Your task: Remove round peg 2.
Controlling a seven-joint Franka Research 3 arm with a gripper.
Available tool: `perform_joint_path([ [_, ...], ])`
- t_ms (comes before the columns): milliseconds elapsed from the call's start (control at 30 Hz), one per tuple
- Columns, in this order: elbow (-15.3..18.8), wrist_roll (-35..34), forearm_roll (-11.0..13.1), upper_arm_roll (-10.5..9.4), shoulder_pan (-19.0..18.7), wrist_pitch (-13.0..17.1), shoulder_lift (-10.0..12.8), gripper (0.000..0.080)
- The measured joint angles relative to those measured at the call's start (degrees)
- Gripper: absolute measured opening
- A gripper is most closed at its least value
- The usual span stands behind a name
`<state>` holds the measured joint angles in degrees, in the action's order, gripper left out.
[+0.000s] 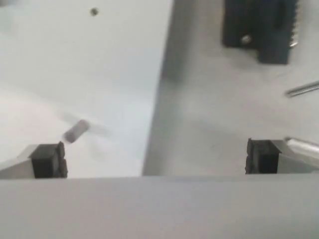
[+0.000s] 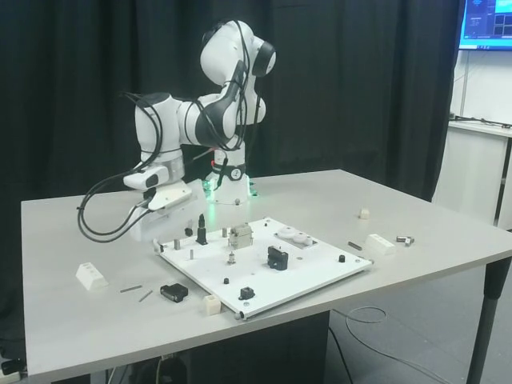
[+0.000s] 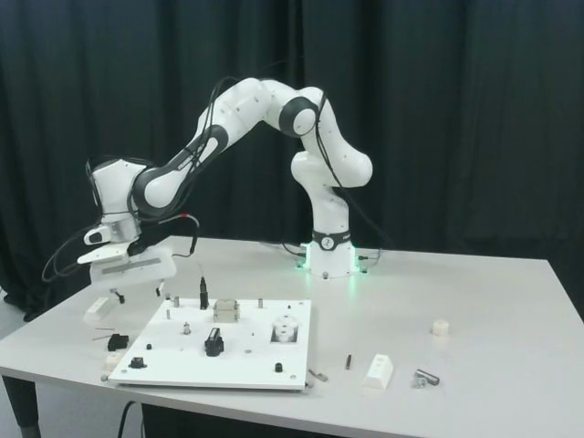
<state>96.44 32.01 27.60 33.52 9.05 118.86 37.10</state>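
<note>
While the arm hovers at the board's left edge:
Pincer [image 1: 154, 158]: fingers spread wide, holding nothing.
Round peg [image 1: 76, 131]: standing on white board [image 1: 99, 64], left of frame.
Tabletop [image 1: 224, 99]: grey, right of frame.

You can see the arm [image 3: 246, 105] has a smooth, shiny white plastic shell. The worktop [image 2: 448, 232] is grey, flat and matt. The white board [image 3: 246, 360] on it looks smooth with a soft shine. The small peg [image 1: 76, 131] looks like dull metal. The black block [image 1: 259, 25] looks like ridged matt plastic. The black curtain [image 3: 456, 109] behind is soft cloth with folds.
</note>
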Motion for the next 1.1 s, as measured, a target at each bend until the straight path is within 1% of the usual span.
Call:
perform_joint_path([
  [100, 2.7, -0.4, 0.0, 1.07, -1.5, 0.3, -1.7, 0.0800],
  [233, 6.1, -1.2, 0.0, 2.06, -3.3, 1.7, -3.8, 0.0800],
  [400, 10.2, -2.8, 0.0, 2.37, -5.1, 4.9, -6.3, 0.0800],
  [533, 12.7, -4.7, 0.0, 2.35, -6.3, 7.8, -7.4, 0.0800],
  [700, 14.7, -6.6, 0.0, 2.29, -7.8, 11.4, -7.7, 0.0800],
  [867, 16.1, -7.9, 0.0, 2.22, -9.0, 14.3, -7.6, 0.0800],
  [1100, 17.5, -8.5, 0.0, 2.21, -9.9, 17.4, -7.1, 0.0800],
])
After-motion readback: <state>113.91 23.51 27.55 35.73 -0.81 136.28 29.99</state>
